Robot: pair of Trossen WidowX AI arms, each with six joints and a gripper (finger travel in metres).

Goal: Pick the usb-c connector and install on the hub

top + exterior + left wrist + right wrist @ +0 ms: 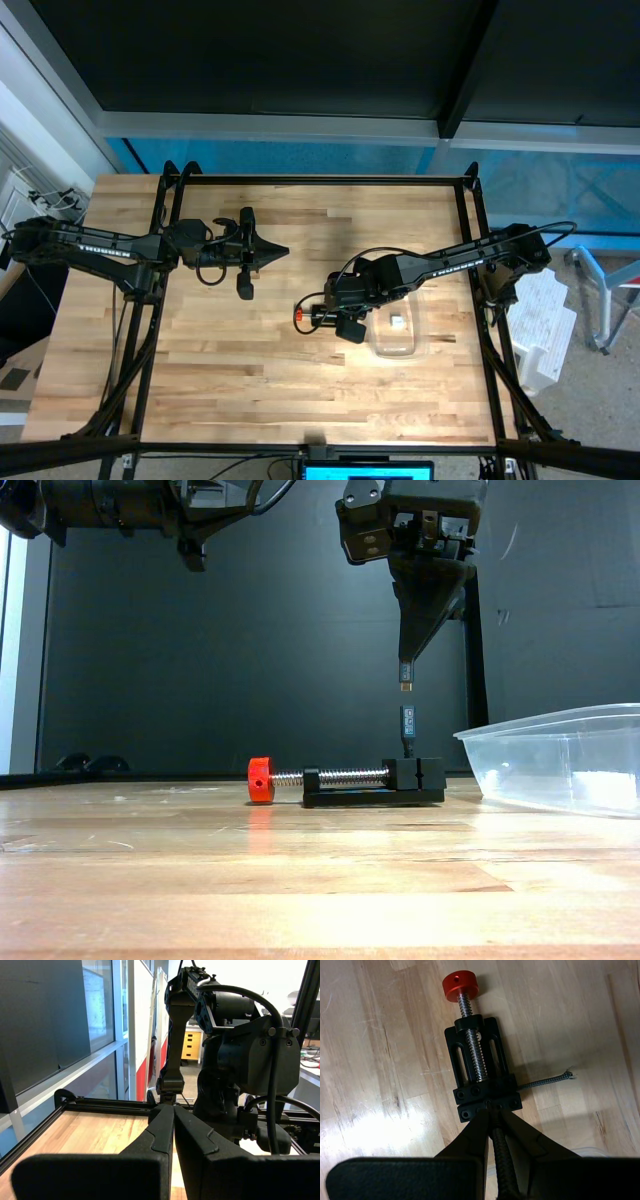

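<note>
Right pincer (405, 666) gripping usb-c connector (405, 686), small gap above hub (420, 780), left pincer (174, 1106) closed, well apart

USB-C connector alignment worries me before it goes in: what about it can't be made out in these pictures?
Low view: usb-c connector hangs in the right gripper above the hub; near-far offset cannot be judged.
Right wrist view: its fingers and the braided cable hide the connector's tip.
High view: too small; the right arm covers it.
Left wrist view: left gripper, shut, parked at the table's left, shows neither.
</note>
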